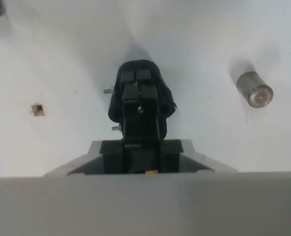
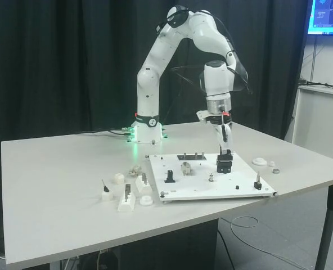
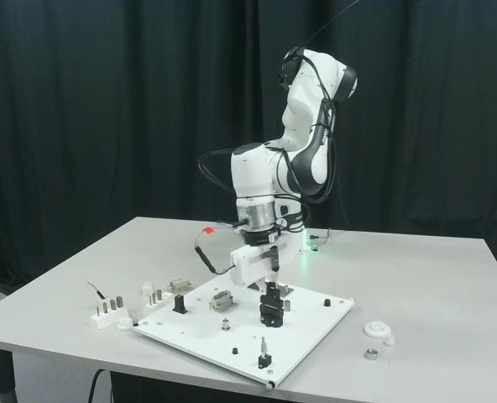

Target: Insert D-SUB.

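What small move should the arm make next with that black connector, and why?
Probably press straight down a little more: the gripper is shut on the black D-SUB connector, which stands upright on the white board, and whether it is fully seated cannot be told.

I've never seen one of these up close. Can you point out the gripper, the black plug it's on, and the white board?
gripper [image 3: 269, 280], second room view, between its fingertips.
black plug [image 2: 224, 163], first room view, its body.
white board [image 2: 203, 190], first room view, bare front part.
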### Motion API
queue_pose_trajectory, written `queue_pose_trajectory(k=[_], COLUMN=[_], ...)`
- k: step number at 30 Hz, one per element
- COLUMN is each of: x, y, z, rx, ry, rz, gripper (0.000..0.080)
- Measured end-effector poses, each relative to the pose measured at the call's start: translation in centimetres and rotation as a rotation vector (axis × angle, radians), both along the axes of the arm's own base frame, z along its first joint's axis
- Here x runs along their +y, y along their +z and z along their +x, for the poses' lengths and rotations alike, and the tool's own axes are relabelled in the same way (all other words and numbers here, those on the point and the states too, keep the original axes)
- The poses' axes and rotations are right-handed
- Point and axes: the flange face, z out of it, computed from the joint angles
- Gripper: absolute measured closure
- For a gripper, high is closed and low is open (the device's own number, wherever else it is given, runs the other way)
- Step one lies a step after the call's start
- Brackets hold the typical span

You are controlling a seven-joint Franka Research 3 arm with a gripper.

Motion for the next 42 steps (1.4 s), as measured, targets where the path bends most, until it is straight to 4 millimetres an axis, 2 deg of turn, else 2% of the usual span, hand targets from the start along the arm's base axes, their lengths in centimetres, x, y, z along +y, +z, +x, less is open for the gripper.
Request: queue_pose_trajectory(k=[42], x=[0.00], y=[-0.02], z=[-0.01], rx=[-0.005], ry=[0.028], rz=[-0.009], gripper=[0.0656])
